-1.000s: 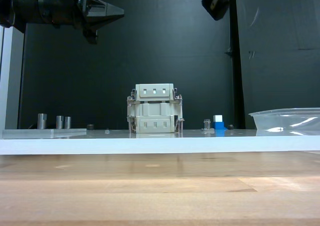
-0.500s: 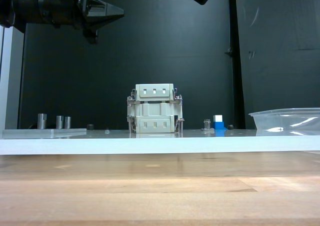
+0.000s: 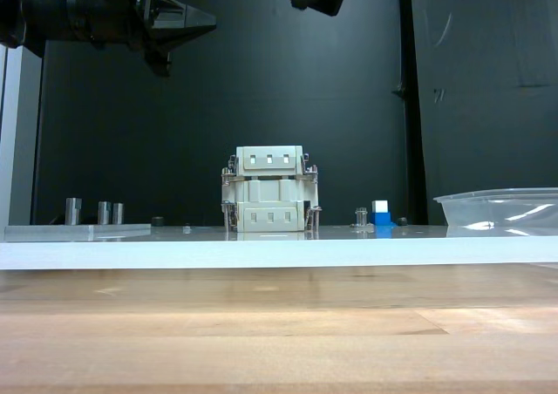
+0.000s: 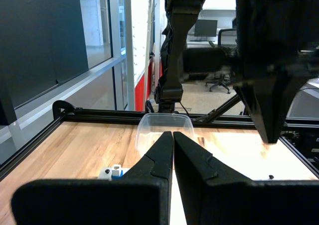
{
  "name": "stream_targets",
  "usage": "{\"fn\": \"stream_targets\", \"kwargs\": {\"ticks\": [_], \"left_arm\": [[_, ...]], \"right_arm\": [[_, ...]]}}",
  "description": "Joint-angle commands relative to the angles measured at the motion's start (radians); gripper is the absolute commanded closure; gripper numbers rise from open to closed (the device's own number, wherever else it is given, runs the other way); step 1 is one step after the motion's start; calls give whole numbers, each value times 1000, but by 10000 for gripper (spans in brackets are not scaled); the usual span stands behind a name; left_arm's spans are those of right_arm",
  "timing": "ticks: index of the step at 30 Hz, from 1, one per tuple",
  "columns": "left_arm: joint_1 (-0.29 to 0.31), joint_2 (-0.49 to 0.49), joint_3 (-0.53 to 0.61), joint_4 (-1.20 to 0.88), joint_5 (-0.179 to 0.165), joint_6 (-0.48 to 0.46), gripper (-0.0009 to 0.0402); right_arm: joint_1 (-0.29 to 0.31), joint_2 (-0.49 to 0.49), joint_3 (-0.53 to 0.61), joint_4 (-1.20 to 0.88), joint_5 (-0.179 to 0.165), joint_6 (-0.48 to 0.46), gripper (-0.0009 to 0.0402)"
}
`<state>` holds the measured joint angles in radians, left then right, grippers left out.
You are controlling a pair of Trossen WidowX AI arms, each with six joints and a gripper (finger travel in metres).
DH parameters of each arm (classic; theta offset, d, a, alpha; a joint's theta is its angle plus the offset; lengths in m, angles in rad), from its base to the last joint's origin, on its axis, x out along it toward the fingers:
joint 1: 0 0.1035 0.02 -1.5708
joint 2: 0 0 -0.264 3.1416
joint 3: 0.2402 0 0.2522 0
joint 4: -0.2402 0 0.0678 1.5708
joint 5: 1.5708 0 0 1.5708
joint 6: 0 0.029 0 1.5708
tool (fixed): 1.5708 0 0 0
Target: Remove the HAN10-E connector and place it in the container
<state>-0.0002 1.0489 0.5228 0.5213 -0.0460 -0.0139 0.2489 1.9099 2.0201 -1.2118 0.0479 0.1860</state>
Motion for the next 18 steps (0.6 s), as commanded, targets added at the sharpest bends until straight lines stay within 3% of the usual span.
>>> {"fn": "stream_targets", "kwargs": {"ticks": [1,10,18], "left_arm": [[0,0,0,0,0,0,393],[0,0,0,0,0,0,393],[0,0,0,0,0,0,393]], "right_arm": [[4,60,63,-50,33,11,393],[22,175,180,-101,39,16,386],[34,226,196,-108,37,39,296]]}}
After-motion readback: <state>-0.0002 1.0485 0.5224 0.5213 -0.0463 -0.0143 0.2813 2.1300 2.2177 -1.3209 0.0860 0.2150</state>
